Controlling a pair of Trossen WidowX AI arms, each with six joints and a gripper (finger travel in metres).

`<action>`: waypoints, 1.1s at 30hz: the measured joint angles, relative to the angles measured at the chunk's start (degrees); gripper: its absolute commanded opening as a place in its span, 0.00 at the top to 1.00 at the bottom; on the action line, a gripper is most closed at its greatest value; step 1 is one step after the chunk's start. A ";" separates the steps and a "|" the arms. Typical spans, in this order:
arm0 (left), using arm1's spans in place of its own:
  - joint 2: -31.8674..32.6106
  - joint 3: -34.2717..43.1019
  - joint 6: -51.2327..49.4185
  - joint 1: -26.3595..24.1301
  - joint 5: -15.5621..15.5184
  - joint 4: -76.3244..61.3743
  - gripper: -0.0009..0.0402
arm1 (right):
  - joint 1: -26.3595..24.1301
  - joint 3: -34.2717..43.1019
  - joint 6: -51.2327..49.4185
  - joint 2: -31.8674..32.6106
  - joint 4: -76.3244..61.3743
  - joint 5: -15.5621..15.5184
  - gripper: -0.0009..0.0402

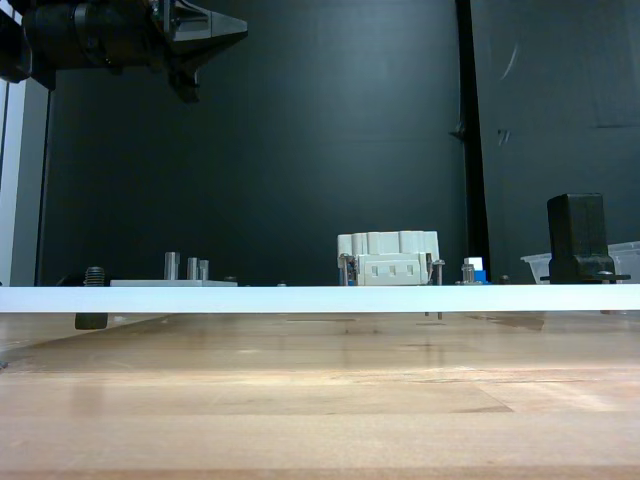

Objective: Remove the HAN10E connector from the taskboard and place in the container

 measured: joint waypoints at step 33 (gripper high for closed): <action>0.00 0.00 0.02 0.00 0.00 0.00 0.98 | -0.02 -0.83 -0.17 -0.37 -1.27 0.63 0.97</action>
